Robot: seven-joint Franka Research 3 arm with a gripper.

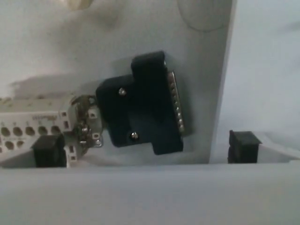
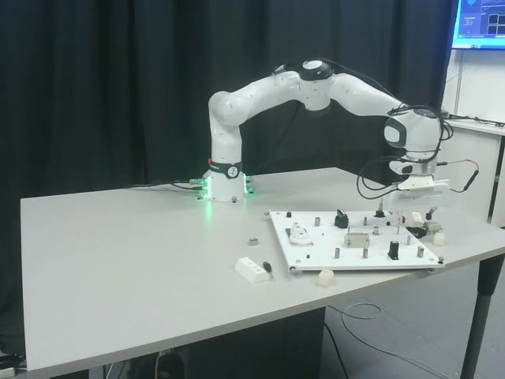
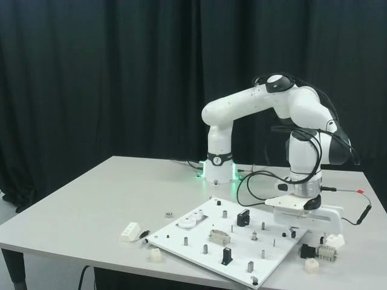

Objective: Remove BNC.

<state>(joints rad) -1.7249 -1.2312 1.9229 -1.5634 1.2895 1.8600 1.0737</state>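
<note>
— Where is the gripper (image 1: 145, 149) right now?

— In the second room view I see it at the lower right of the frame, low over the right-hand corner of the white board (image 3: 199, 254). The arm (image 3: 254, 103) arches over from its base at centre frame.

— Open or closed?

— Open. In the wrist view the two black fingertips (image 1: 47, 151) stand wide apart with nothing clamped between them. Below them a black connector (image 1: 143, 105) with a row of pins lies on the grey table (image 3: 91, 205), touching a white connector block (image 1: 33, 129) (both lie off the board, just beside its edge).

— And the BNC?

— I take it to be the small upright metal fitting (image 3: 264, 228) on the board, right of centre in the second room view, near the gripper but apart from it. It is too small for me to be sure.
</note>
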